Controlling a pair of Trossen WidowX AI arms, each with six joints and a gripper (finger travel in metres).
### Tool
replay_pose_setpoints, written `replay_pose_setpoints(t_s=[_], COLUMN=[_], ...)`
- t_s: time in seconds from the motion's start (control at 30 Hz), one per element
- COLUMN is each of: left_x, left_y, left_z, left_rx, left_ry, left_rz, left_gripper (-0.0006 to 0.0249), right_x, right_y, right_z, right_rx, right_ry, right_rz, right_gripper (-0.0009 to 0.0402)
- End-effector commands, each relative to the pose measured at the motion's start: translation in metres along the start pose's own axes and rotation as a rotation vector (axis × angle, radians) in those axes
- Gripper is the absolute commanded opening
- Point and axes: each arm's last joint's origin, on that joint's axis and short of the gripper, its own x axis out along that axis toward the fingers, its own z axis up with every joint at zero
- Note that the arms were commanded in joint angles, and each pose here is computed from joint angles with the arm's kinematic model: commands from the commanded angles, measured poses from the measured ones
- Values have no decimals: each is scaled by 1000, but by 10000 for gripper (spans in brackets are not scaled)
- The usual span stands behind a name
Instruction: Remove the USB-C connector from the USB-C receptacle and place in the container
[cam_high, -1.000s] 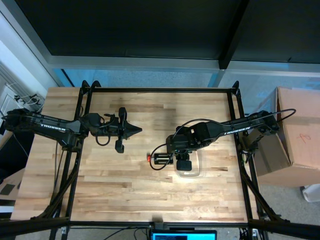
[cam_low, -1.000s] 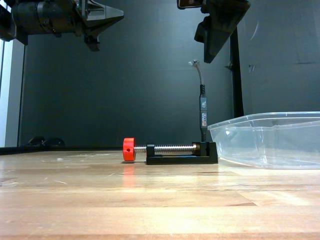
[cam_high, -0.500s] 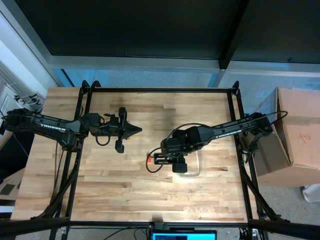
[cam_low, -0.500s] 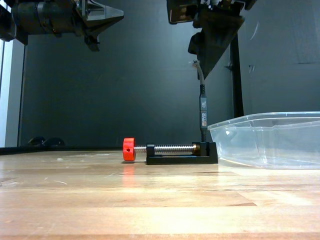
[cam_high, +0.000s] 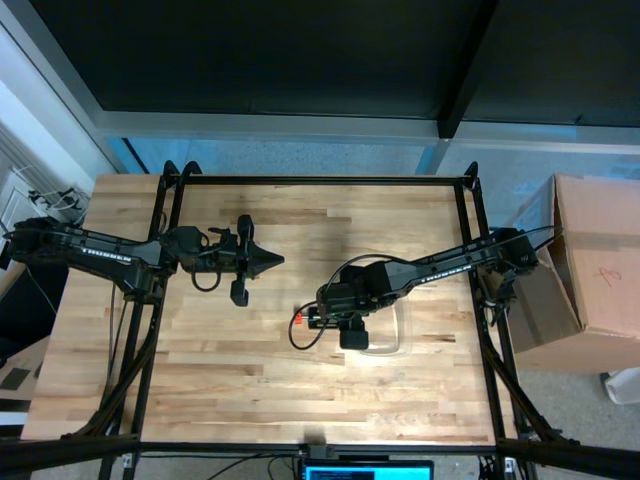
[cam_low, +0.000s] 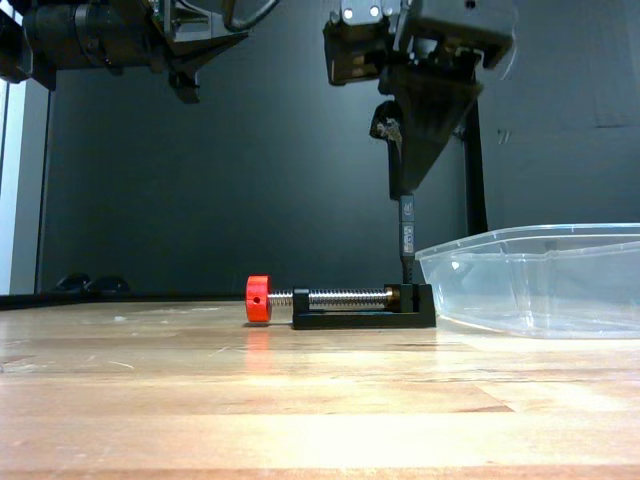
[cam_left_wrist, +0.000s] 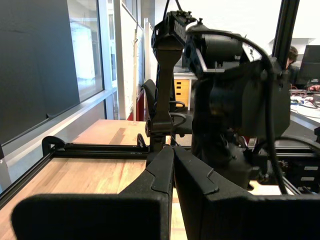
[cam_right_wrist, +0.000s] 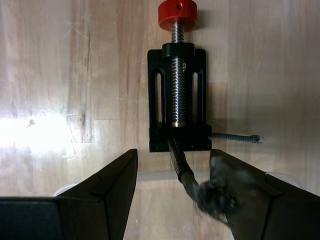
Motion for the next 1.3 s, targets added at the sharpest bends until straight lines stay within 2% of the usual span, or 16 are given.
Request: replay_pose_setpoints(t_s=[0.03,0.3,0.57,0.7,0.93,1.3], left_x=[0,0,0,0,0,0], left_y=[0,0,0,0,0,0], left_z=[0,0,0,0,0,0], left_rx=[0,0,0,0,0,0], left_ry=[0,0,0,0,0,0], left_rz=[0,0,0,0,0,0], left_gripper=[0,0,0,0,0,0], right_x=[5,6,6,6,5,-13], right_y=[0,0,0,0,0,-1], right_z=[-2,-1,-2,-1,-1,2], right_rx=[1,-10,-20,-19,-20,-14], right_ry=[-6,-13,-11,-13,-17,-69], right_rz=[1,2,1,1,2,14], right_gripper=[178,110,-2,9,2,0])
